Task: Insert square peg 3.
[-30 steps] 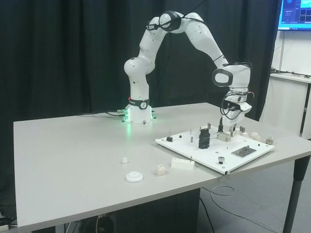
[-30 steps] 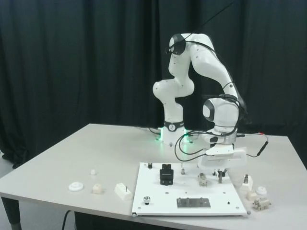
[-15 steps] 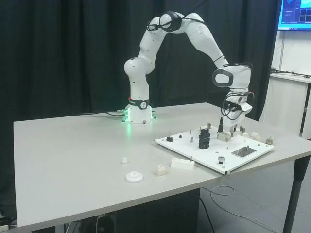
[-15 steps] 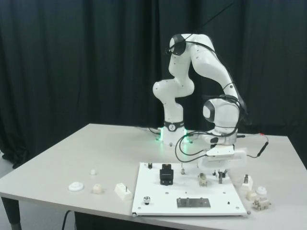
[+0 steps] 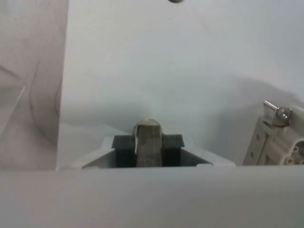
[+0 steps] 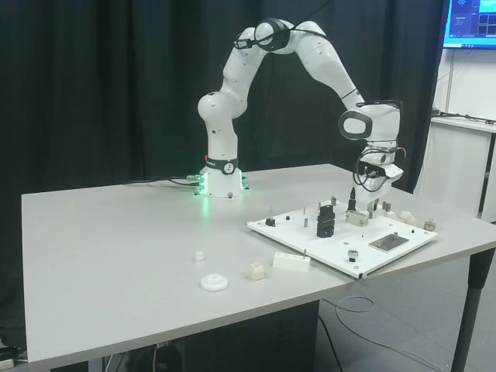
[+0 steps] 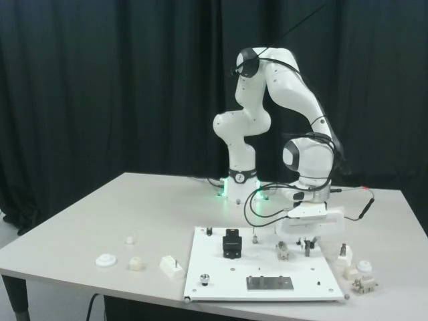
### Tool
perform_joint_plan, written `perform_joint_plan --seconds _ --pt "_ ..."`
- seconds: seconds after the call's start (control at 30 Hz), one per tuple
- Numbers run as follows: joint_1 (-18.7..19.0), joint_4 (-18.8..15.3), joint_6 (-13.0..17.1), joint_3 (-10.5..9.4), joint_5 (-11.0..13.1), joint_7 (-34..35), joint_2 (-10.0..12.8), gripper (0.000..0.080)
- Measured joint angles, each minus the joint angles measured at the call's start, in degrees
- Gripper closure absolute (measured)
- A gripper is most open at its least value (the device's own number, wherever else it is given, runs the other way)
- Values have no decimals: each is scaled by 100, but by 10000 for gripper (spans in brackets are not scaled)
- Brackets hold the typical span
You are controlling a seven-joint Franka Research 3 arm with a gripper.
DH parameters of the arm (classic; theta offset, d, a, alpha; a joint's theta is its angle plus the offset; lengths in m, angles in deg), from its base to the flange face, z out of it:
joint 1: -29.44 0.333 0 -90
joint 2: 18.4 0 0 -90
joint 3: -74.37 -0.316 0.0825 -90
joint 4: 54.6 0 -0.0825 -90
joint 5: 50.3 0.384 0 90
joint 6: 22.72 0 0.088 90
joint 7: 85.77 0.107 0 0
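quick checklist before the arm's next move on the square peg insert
1. Peg held between the gripper pads: ok.
2. Gripper over the white board, not the bare table: ok.
3. Peg lined up with its hole: cannot tell, no hole shows under it.
4. Peg lifted off the board: cannot tell.
5. Connector beside the gripper, apart from the fingers: ok.
6. Loose white parts far from the gripper: ok.

A white gear (image 6: 213, 283), a small white cap (image 6: 199, 255) and a white block (image 6: 291, 261) lie on the grey desk (image 6: 116, 240) at lower centre. Black curtains (image 6: 101, 85) fill the background, and a monitor (image 6: 471, 23) sits upper right.
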Motion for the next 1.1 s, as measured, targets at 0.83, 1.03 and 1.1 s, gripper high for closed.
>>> perform_joint_plan --seconds 0.83,1.03,1.1 --pt "-1 6 -38 -5 15 619 0 689" --pt "-1 5 -47 -8 21 727 2 689" --pt "-1 5 -47 -9 21 727 6 689"
